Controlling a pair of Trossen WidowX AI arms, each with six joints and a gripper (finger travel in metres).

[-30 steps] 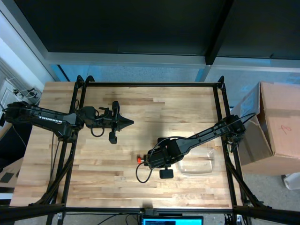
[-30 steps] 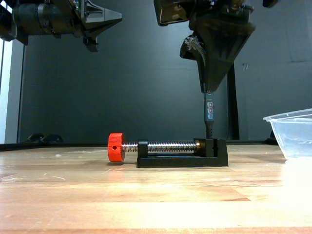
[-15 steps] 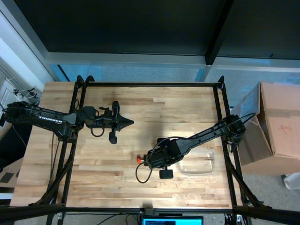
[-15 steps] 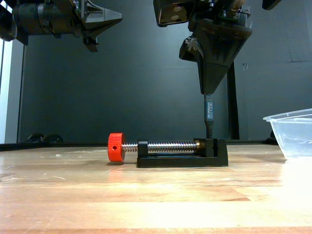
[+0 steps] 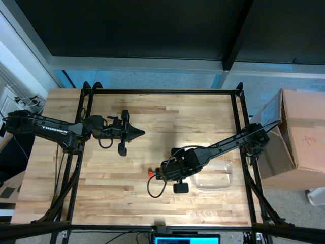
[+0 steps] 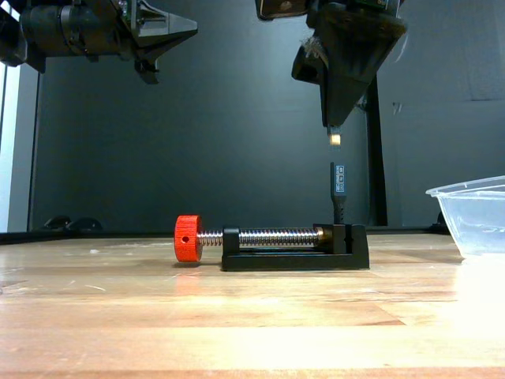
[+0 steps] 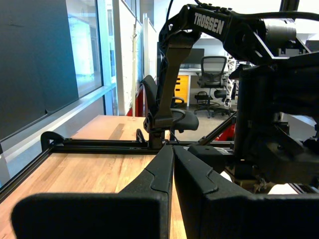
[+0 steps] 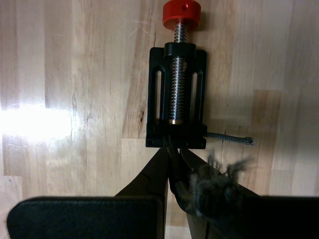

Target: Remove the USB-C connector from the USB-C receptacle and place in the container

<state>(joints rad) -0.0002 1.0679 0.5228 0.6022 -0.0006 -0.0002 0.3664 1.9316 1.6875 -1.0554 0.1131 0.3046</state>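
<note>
We log the right gripper (image 6: 333, 126), jaws clamped on the upright plug (image 6: 335, 139) just above its socket (image 6: 338, 180), nearer the tub (image 6: 473, 221) than the left gripper (image 6: 189, 30), jaws closed, high and well apart.

The left pincer (image 7: 173, 148) pointed level over the wooden table (image 7: 84, 174), its fingers (image 7: 157, 175) pressed together, toward the black frame rail (image 7: 94, 145) and the Trossen-marked right arm (image 7: 209, 22) beyond.

"TROSSEN" stands in white letters on the right arm (image 7: 213, 23), and in smaller letters along the left arm (image 5: 53, 129).
</note>
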